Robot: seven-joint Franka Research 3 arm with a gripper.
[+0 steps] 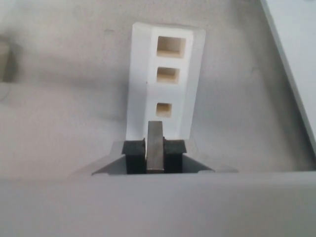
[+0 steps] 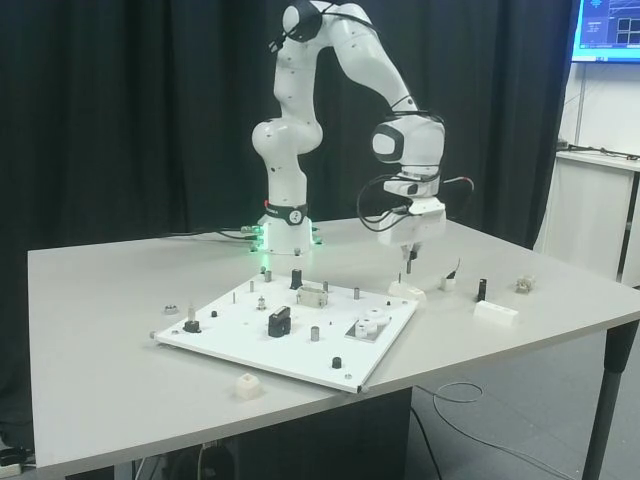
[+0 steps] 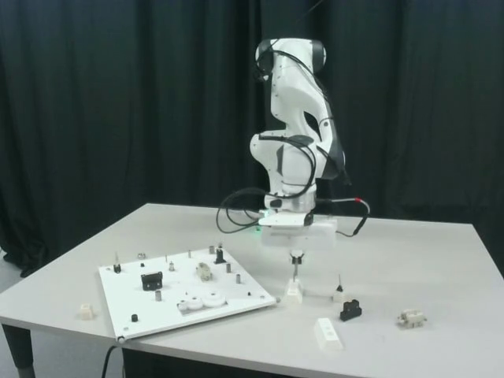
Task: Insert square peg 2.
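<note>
1. The gripper (image 1: 155, 154) pinches the square peg (image 1: 154, 148) between its two black fingers (image 1: 134, 155), which press flat against opposite faces of the peg. That keeps the peg upright and stops it from twisting.
2. The peg hangs in the air above the white holder block (image 1: 165, 81), directly over the block's near end in the wrist view. In both room views its lower tip shows a clear gap above the block, so peg and block are apart.
3. The block lies on the grey table (image 2: 90, 300), just beside the corner of the white assembly board (image 2: 290, 335). It carries three square holes in a row, largest at the far end and smallest nearest the peg. Which hole is meant for this peg I cannot tell from the pictures.
4. The arm (image 3: 291, 150) reaches down over the block with its wrist vertical, likely so the peg can travel straight down its own axis.
5. My judgement: the step in hand is alignment before insertion. The peg's flat sides must match the walls of the chosen hole, since a small turn or offset would catch it on the rim.
6. Other loose parts on the table stand apart from the block, well clear of the peg's path.
</note>
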